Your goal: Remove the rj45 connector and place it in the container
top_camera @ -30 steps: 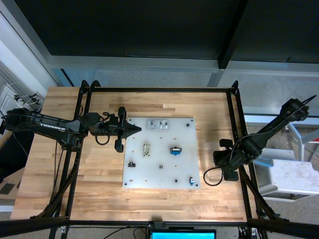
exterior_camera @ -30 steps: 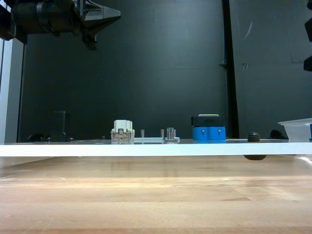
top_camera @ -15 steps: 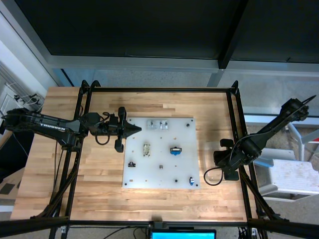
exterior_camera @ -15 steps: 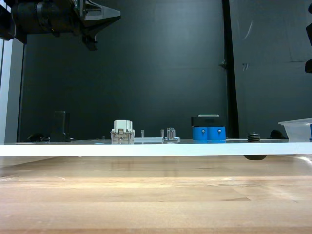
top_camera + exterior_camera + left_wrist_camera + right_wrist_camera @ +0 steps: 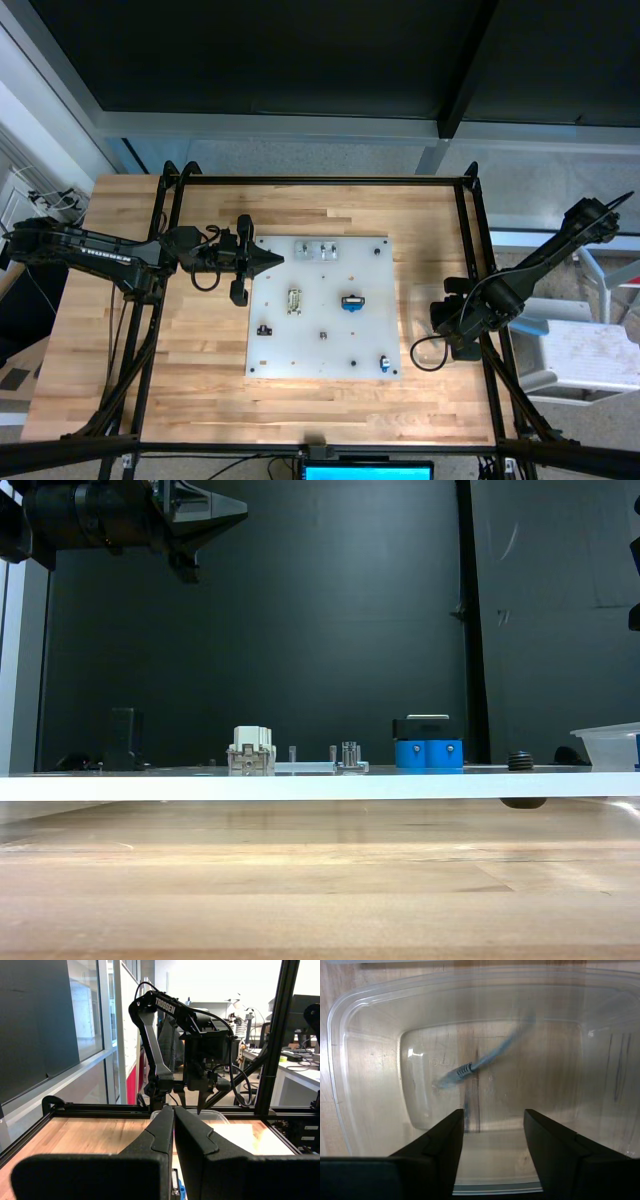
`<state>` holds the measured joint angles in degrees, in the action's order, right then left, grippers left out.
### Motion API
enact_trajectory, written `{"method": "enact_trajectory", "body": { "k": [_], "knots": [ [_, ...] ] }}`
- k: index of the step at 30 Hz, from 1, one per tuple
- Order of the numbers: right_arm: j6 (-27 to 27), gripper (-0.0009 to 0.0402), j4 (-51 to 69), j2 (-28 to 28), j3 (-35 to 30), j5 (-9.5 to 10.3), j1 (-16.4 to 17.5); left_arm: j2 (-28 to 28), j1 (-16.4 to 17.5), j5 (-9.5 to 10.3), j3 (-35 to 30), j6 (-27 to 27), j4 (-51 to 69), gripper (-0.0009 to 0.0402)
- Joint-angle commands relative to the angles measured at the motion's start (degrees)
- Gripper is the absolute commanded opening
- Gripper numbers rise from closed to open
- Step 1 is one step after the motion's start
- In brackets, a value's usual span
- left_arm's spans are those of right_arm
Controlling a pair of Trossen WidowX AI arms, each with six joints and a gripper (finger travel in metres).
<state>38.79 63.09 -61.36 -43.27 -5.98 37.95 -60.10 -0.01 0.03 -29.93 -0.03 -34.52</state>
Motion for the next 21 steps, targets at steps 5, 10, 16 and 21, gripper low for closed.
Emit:
{"method": "enact_trajectory", "body": {
  "k": [5,10,16,21],
  "knots": [
    [-0.3,0.022,0.5,0.0,0.0,0.0,0.0,0.0,0.0,0.0,0.0,0.0,0.0,0.0001],
    [-0.2,0.0241,0.5,0.0,0.0,0.0,0.0,0.0,0.0,0.0,0.0,0.0,0.0,0.0001],
    [-0.2,0.0251,0.5,0.0,0.0,0.02,0.1,0.0,0.0,0.0,0.0,0.0,0.0,0.0001],
    [-0.2,0.0251,0.5,0.0,0.0,0.07,0.0,0.0,0.0,0.0,0.0,0.0,0.0,0.0001]
  ]
}}
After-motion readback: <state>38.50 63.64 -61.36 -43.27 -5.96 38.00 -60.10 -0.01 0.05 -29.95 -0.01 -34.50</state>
